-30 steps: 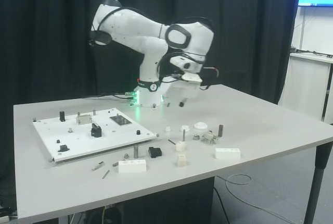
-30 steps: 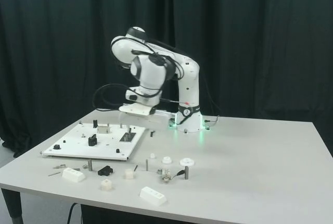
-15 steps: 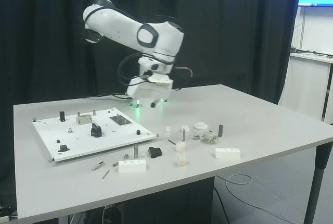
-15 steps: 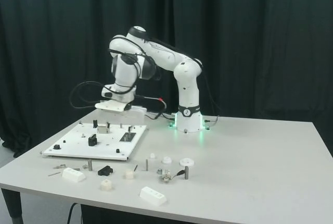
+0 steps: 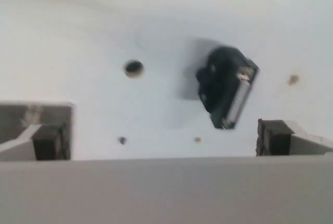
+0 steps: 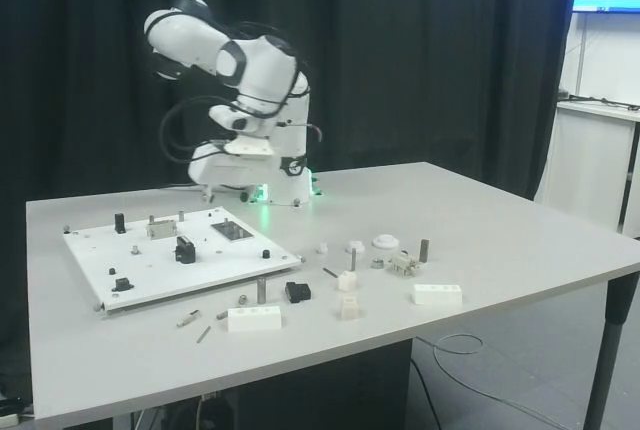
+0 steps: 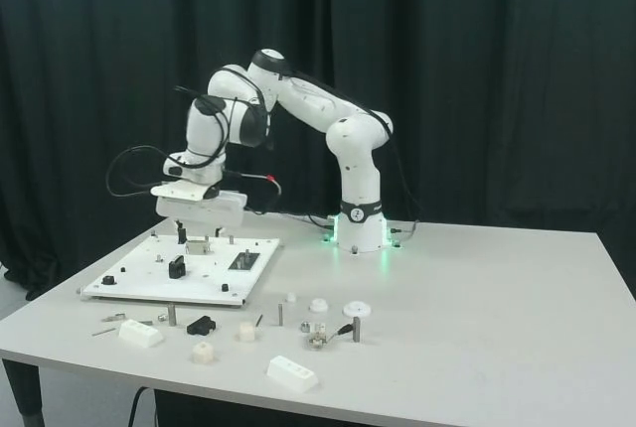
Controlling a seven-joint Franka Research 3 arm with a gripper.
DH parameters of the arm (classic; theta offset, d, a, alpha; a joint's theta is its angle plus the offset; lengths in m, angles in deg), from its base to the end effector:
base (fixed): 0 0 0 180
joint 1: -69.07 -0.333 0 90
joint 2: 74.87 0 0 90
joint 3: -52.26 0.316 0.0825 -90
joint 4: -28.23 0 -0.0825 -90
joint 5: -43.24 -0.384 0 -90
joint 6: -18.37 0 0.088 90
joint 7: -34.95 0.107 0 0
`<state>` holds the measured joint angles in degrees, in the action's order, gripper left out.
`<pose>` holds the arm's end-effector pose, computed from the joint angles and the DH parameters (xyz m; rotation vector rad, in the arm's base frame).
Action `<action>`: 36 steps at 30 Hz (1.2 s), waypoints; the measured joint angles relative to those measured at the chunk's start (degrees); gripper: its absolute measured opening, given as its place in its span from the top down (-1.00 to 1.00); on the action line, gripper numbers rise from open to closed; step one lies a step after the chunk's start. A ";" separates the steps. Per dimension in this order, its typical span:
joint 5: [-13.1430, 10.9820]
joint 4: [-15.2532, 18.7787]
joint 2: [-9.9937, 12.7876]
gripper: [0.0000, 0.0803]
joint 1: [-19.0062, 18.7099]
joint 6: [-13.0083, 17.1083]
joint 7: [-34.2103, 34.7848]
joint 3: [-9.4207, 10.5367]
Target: Remove square peg 3.
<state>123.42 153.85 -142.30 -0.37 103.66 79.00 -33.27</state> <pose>0.4292 -0.2873 0.3029 2.7520 -0.7217 -0.1730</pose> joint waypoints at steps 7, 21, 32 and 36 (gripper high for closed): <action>1.15 0.00 -0.76 -0.99 5.48 1.05 -5.26 -0.55; 2.64 -0.01 -2.48 -0.99 15.05 3.56 -14.75 -2.77; 2.65 0.24 -2.82 -0.99 21.02 5.39 -20.19 -4.70; 2.64 0.62 -3.19 -0.99 22.92 5.40 -21.52 -5.08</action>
<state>126.06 154.47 -145.49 22.55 109.06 57.48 -38.35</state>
